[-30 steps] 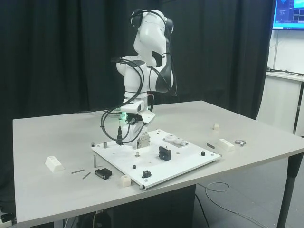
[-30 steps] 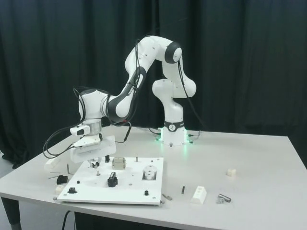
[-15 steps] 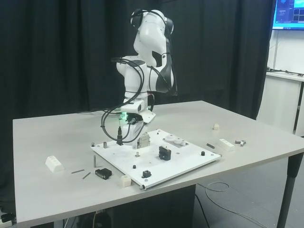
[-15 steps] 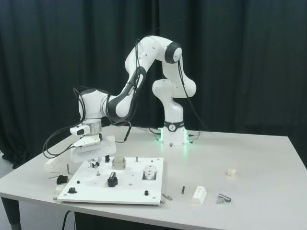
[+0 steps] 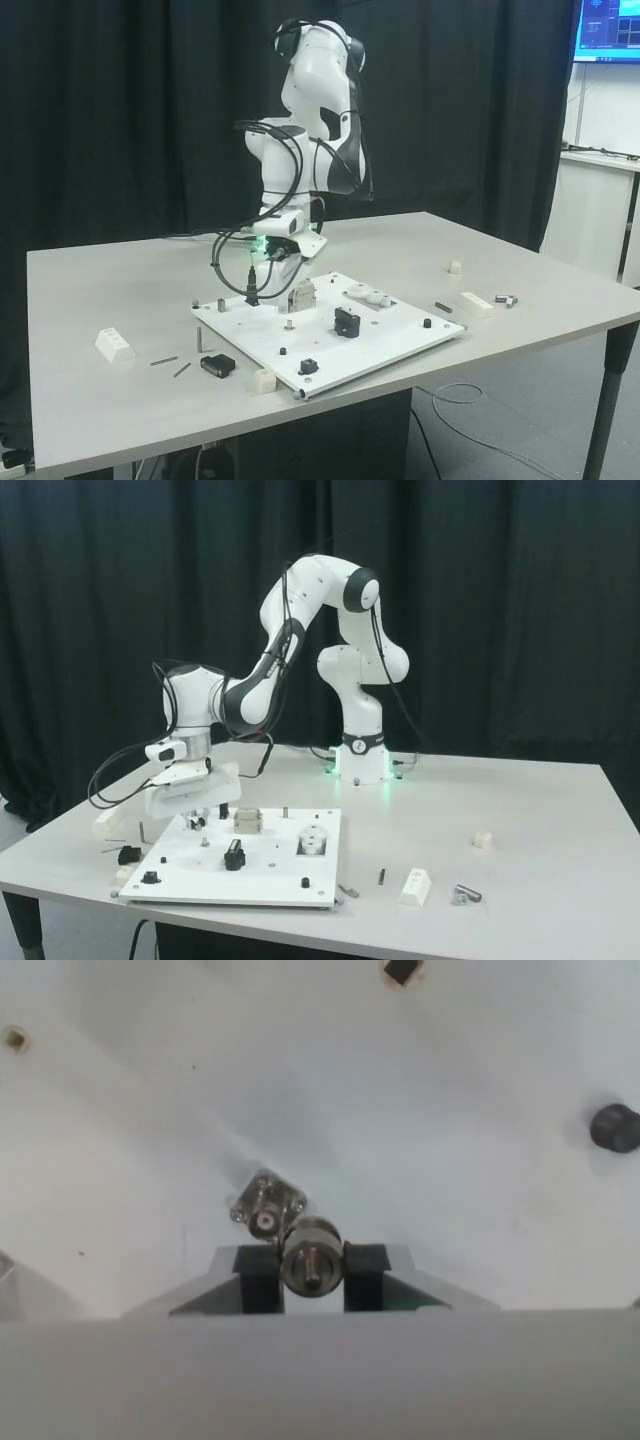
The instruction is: Place BNC.
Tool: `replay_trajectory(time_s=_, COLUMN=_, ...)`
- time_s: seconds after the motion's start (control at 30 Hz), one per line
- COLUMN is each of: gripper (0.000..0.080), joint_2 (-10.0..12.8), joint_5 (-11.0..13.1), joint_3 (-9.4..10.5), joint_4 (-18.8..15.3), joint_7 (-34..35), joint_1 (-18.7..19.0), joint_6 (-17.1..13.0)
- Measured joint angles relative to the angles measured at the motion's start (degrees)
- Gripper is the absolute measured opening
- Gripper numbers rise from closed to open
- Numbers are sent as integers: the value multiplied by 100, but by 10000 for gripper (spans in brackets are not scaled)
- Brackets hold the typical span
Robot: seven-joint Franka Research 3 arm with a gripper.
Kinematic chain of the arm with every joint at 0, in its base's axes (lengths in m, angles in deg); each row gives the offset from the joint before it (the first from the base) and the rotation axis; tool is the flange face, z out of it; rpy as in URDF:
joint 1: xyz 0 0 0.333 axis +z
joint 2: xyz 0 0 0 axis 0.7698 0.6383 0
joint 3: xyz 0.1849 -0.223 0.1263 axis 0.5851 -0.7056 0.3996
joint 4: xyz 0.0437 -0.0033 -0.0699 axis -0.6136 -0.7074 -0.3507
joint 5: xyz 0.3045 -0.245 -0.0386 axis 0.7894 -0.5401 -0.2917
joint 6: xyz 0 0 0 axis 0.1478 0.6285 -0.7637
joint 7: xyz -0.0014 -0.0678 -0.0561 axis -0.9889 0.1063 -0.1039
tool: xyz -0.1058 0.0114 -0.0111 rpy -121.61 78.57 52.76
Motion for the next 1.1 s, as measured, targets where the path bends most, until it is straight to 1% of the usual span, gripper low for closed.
replay_trajectory(time_s=0.2, gripper=123, joint_2=15, joint_5=0, joint_3=-100, joint_4=65, joint_7=35, joint_1=-29, joint_6=-34)
replay_trajectory(time_s=0.37, gripper=123, joint_2=56, joint_5=-14, joint_3=-263, joint_4=151, joint_7=35, joint_1=-72, joint_6=-102)
replay_trajectory(time_s=0.47, gripper=123, joint_2=72, joint_5=-62, joint_3=-365, joint_4=207, joint_7=34, joint_1=-113, joint_6=-117)
replay_trajectory(time_s=0.6, gripper=123, joint_2=85, joint_5=-169, joint_3=-448, joint_4=293, joint_7=29, joint_1=-217, joint_6=-117)
replay_trajectory(time_s=0.9, gripper=123, joint_2=114, joint_5=-371, joint_3=-466, joint_4=460, joint_7=-69, joint_1=-615, joint_6=-109)
replay_trajectory(time_s=1.1, gripper=123, joint_2=191, joint_5=-383, joint_3=-465, joint_4=527, joint_7=-313, joint_1=-876, joint_6=-74)
